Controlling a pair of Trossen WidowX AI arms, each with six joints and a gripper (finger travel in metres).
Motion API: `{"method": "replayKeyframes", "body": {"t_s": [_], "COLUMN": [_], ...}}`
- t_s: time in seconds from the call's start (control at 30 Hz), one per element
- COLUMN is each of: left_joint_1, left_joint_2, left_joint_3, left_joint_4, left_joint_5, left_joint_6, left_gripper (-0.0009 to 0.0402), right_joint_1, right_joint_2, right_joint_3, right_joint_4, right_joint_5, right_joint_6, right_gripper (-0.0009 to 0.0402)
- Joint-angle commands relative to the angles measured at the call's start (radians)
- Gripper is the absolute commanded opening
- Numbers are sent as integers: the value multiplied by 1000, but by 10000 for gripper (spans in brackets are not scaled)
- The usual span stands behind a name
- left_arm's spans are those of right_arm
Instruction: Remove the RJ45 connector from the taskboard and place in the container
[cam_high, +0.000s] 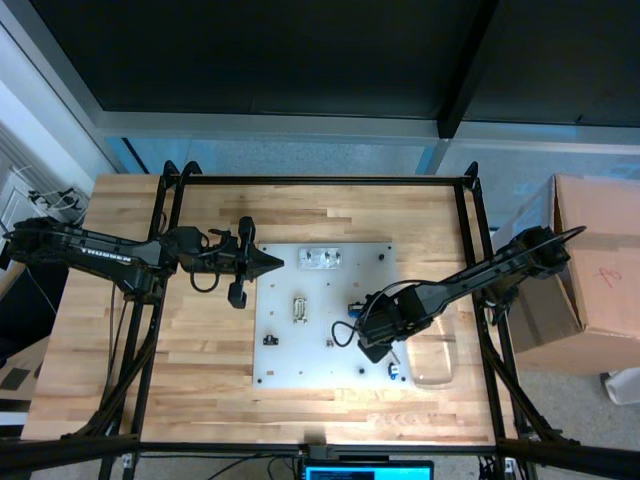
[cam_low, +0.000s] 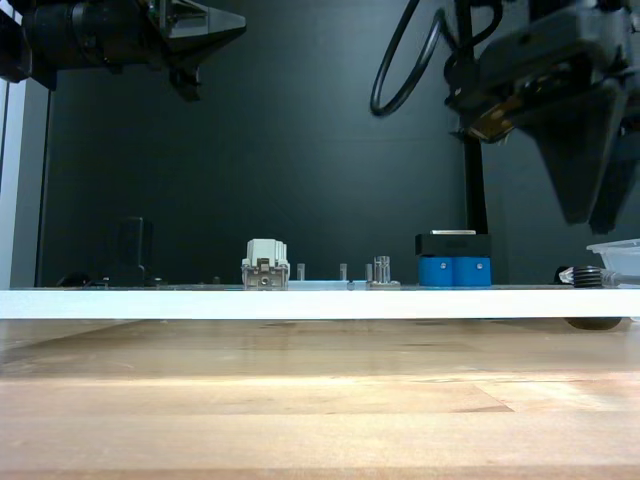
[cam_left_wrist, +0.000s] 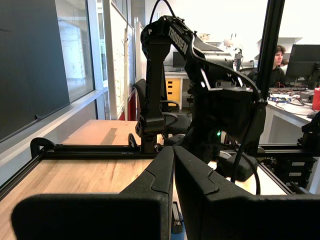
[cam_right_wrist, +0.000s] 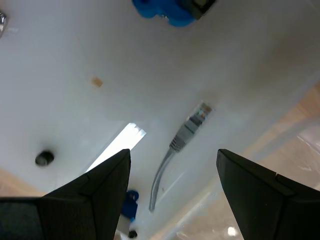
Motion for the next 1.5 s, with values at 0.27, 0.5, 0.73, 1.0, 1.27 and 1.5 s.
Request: {"method": "replayKeyframes", "body": {"t_s": [0.27, 0.5, 0.73, 1.0, 1.27, 1.5], "left_joint_1": [0, 0, 0, 0, 0, 0], "left_joint_2": [0, 0, 0, 0, 0, 0], "left_joint_3": [0, 0, 0, 0, 0, 0], "left_joint_4": [0, 0, 0, 0, 0, 0], "left_joint_5": [0, 0, 0, 0, 0, 0], "left_joint_6": [0, 0, 0, 0, 0, 0], "left_gripper": [0, 0, 0, 0, 0, 0], "right_joint_1": [-5, -11, -22, -27, -27, -26], "right_joint_2": [55, 66, 66, 65, 63, 36], "right_joint_3": [-2, -27, -71, -85, -82, -46], "right_joint_4": [28, 37, 82, 103, 104, 105], "right_joint_5": [3, 3, -3, -4, -4, 31], "right_joint_6": [21, 25, 21, 8, 9, 6], "right_gripper": [240, 240, 239, 170, 35, 9]}}
